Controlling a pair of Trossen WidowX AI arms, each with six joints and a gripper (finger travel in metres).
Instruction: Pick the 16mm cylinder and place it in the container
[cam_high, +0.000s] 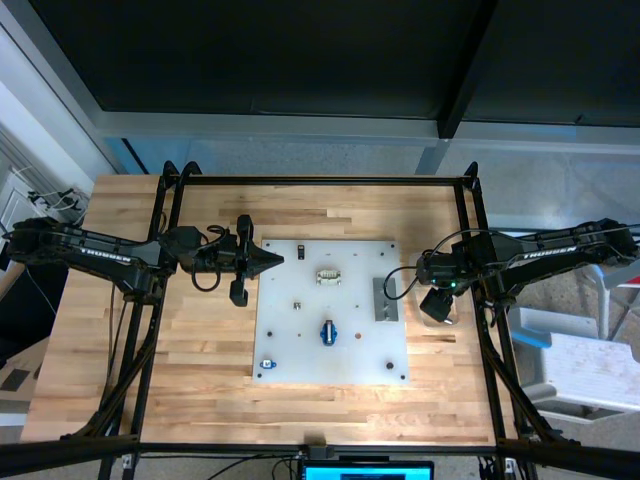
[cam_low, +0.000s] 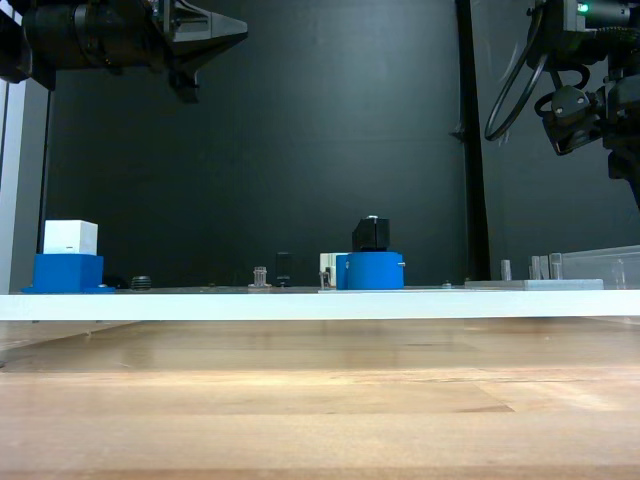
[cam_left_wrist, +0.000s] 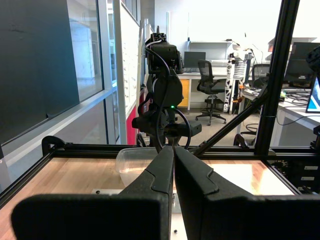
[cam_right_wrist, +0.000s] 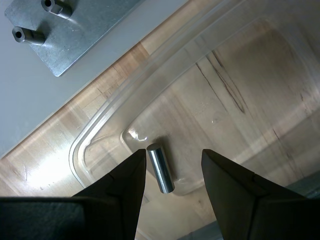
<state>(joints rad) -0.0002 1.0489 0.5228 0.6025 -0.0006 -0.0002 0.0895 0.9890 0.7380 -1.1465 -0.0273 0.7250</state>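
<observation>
The 16mm cylinder (cam_right_wrist: 160, 168), a short grey metal peg, lies on its side on the floor of the clear container (cam_right_wrist: 98, 128). My right gripper (cam_right_wrist: 173, 154) hangs open just above it, one finger on each side, touching nothing. In the high view the right gripper (cam_high: 437, 301) is off the board's right edge, covering most of the tub. The low view shows the container (cam_low: 600, 266) at the far right. My left gripper (cam_high: 272, 258) is shut and empty, held high over the board's left edge, pointing right.
The white board (cam_high: 300, 350) carries a blue upright part (cam_high: 328, 332), a grey plate with pegs (cam_high: 386, 298), a small white connector (cam_high: 329, 274) and a blue block with a white cube (cam_low: 68, 262). Black frame posts stand along the table's sides.
</observation>
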